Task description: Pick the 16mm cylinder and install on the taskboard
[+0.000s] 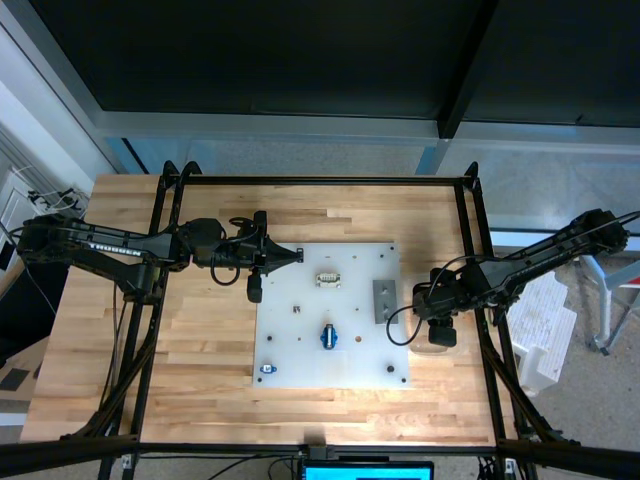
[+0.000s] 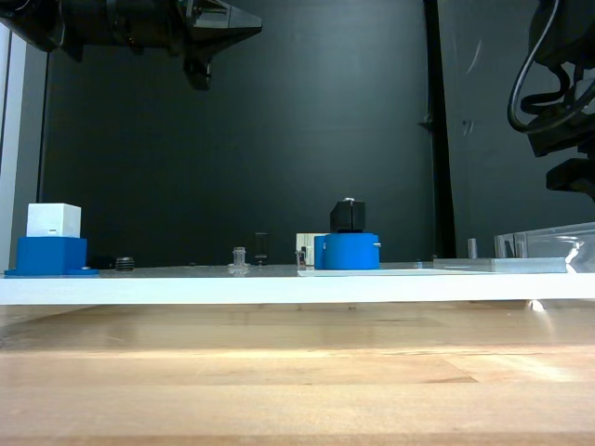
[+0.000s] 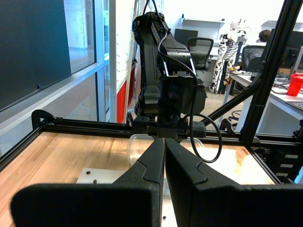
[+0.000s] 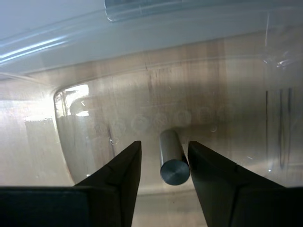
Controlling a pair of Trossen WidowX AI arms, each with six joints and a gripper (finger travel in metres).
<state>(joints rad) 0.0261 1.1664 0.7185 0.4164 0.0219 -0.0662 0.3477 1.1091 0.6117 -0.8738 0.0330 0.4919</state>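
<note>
Right gripper (image 4: 164,143), fingers apart, straddles the 16mm cylinder (image 4: 173,161) in the clear tray (image 4: 189,28), 3 o'clock of the taskboard (image 1: 290,350); left gripper (image 1: 297,256), closed empty, hovers at 10 o'clock.

We see a pale wooden table (image 1: 200,380) with a black metal frame (image 1: 320,181) standing along its edges. Toward its right side sits a clear plastic tray (image 4: 156,28), the wood grain showing through its floor. A lit screen (image 1: 367,470) shows at the table's near edge. Off the right edge lies something white and layered (image 1: 545,330); we cannot tell what. Beyond the table we see an office: a black chair (image 3: 199,47), a red cup (image 3: 294,85) on a desk, and tall windows (image 3: 102,52).
</note>
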